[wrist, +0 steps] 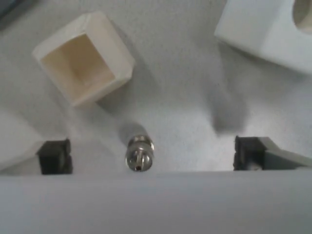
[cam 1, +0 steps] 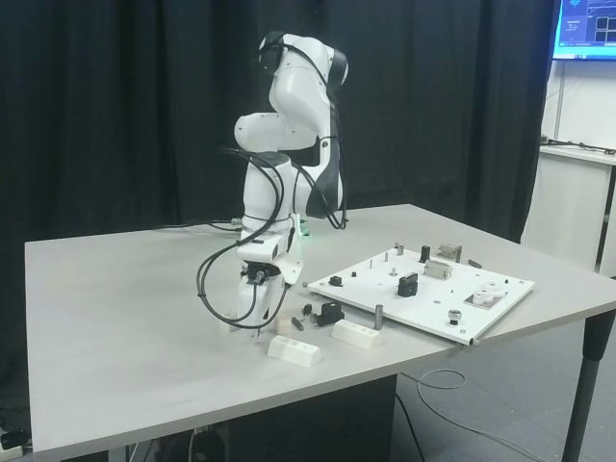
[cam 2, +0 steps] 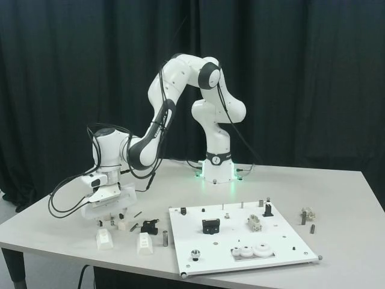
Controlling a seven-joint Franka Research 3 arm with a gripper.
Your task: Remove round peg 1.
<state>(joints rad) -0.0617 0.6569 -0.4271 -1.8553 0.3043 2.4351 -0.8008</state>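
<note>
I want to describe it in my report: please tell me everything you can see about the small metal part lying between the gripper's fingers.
The small metal part is a short, shiny cylinder with a ridged collar and a thin pin at its end. It looks like polished steel. It lies on the grey table, apart from both black fingertips of the gripper, which stand wide on either side without touching it. A white open box sits close by, not touching it.
</note>
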